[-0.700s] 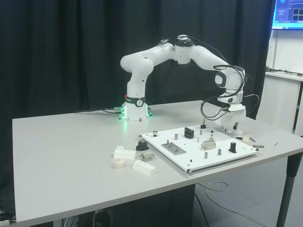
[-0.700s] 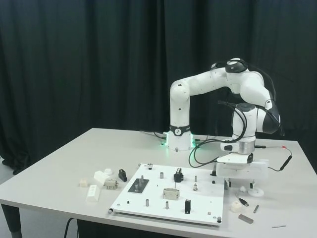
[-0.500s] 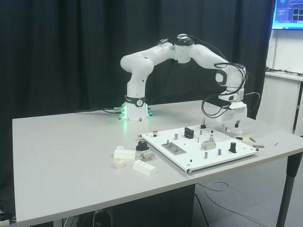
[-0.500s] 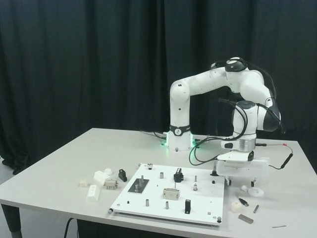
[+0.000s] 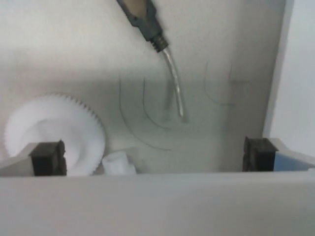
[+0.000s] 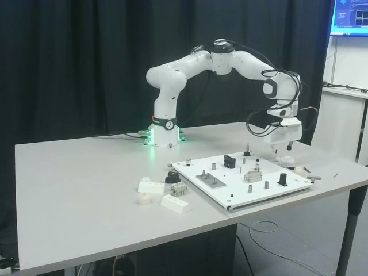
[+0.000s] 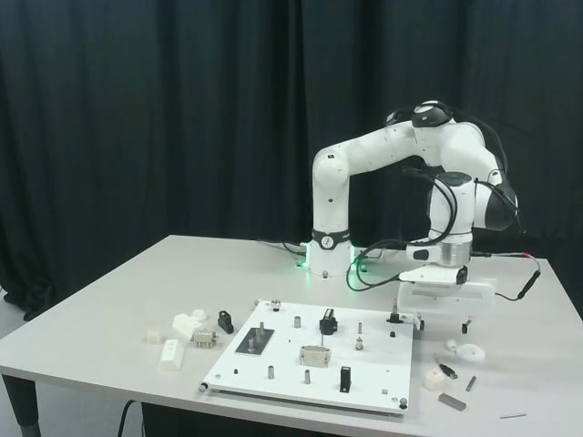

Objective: Remove BNC.

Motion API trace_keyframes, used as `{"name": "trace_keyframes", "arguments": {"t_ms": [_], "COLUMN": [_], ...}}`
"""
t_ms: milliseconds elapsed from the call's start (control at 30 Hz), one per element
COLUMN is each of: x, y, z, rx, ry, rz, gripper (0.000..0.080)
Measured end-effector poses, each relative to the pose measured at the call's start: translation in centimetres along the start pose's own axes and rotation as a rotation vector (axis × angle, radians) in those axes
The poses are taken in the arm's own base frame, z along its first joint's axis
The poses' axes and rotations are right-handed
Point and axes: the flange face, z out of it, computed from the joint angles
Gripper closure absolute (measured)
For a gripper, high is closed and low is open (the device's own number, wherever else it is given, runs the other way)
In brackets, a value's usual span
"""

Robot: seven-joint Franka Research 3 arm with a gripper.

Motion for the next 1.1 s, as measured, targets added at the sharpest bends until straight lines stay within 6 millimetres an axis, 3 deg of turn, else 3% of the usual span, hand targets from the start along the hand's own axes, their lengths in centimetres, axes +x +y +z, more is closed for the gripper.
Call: {"name": "trace_keyframes", "arguments": {"t_ms": [733, 1100], "x": [1.2, 4.2], "y": [0.1, 0.5], "z": [-2.0, -3.4], "rx": [0.001, 0.015], "ry": [0.037, 0.106], "rz": [-0.063, -0.037], "gripper": [0.0003, 0.0003]}}
